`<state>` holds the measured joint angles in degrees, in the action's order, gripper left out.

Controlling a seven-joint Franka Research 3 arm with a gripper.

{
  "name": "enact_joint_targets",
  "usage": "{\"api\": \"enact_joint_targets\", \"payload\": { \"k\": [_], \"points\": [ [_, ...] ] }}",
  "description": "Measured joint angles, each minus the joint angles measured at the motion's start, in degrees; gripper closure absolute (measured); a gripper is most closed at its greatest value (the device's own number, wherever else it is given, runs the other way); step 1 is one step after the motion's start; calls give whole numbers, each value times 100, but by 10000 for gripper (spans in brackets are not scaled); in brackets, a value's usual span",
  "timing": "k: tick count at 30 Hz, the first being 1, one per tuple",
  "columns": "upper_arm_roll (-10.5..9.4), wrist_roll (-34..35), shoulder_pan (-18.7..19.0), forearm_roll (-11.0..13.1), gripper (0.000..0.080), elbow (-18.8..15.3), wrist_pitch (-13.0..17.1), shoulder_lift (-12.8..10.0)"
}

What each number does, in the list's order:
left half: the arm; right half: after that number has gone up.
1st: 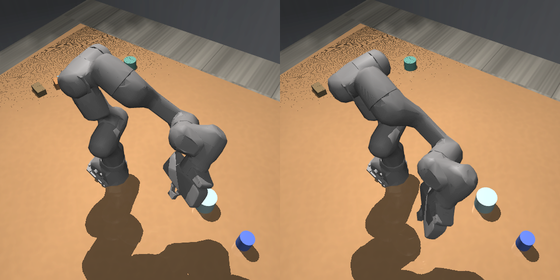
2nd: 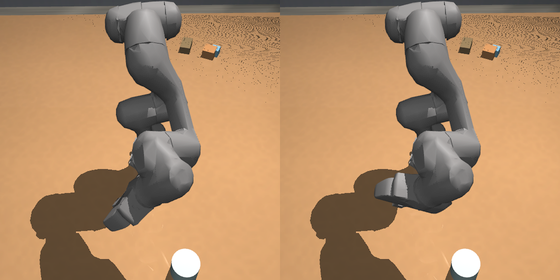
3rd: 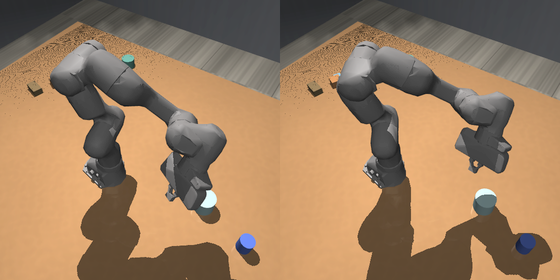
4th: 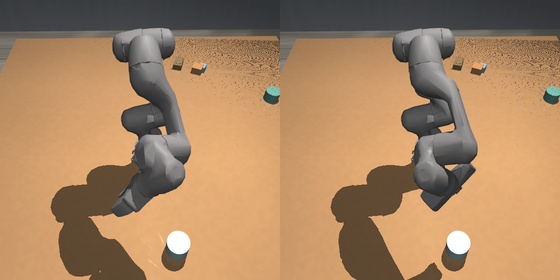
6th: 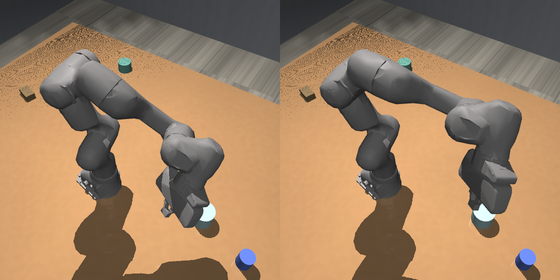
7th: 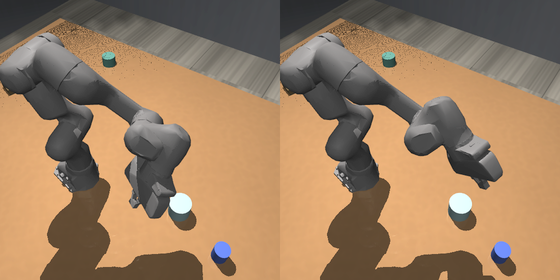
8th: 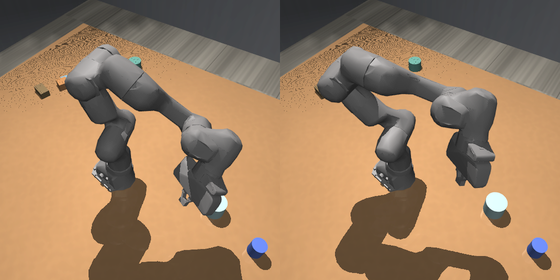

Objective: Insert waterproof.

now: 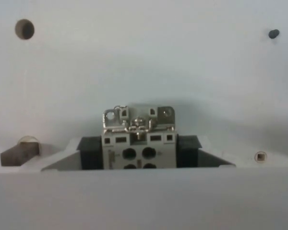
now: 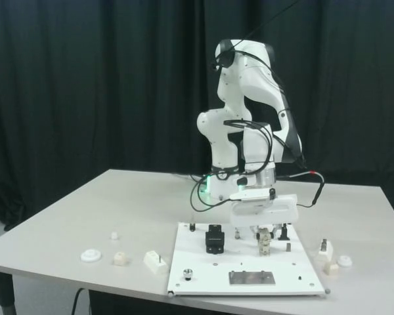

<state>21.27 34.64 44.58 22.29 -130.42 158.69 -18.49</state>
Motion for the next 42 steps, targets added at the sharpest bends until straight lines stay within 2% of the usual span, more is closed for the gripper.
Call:
{"api": "enact_joint_targets", "payload": {
  "k": [12, 31, 36, 42],
  "points": [
    [-9, 74, -1, 171, 482, -3, 5, -3],
    [-10, -307, 4, 172, 482, -30, 16, 15],
    [-18, -307, 4, 172, 482, -61, 102, 15],
    [-61, -307, 5, 177, 482, -135, 340, 16]
  ]
}}
